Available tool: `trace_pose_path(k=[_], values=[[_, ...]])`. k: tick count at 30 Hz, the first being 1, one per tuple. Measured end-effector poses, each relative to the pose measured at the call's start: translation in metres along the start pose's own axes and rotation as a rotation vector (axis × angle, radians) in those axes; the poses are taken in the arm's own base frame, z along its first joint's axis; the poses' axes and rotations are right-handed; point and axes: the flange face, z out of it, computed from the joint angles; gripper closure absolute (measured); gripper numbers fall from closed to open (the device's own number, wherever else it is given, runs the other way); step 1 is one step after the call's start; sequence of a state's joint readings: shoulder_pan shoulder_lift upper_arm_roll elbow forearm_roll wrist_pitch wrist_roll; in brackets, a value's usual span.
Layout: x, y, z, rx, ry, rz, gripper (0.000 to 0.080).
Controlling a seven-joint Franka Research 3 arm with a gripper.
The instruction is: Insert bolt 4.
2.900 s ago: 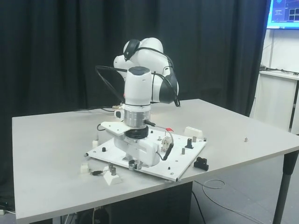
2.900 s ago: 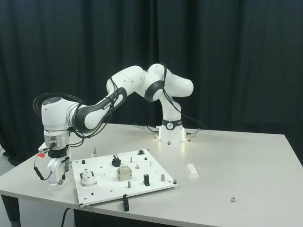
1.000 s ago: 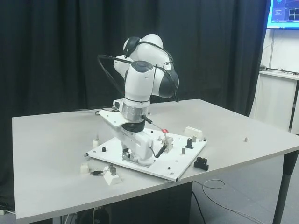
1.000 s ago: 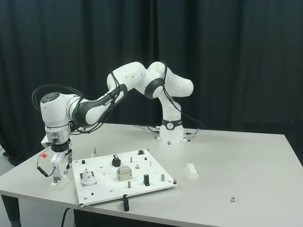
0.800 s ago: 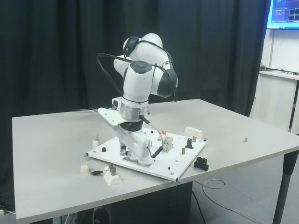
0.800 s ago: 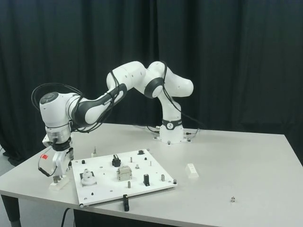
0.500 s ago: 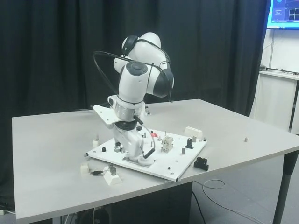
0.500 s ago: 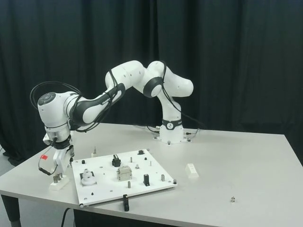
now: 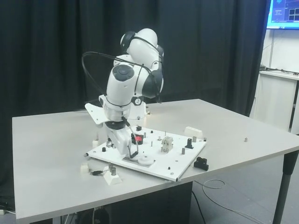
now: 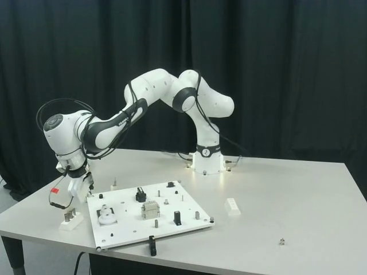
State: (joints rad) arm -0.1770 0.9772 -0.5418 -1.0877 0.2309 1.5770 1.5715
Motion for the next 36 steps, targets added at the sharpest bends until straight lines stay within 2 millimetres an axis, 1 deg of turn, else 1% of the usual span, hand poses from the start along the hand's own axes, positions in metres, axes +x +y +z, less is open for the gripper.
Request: trace_pose_path(k=[7, 11, 21, 36], values=[[0.016, 0.016, 0.009, -0.038, -0.024, 0.016, 0.0580], [0.024, 0.025, 0.013, -0.036, -0.043, -0.004, 0.0580], [0.037, 0.048, 0.024, 0.064, -0.084, -0.153, 0.0580], [0.047, 0.086, 0.045, 0.231, -0.082, -0.372, 0.0580]])
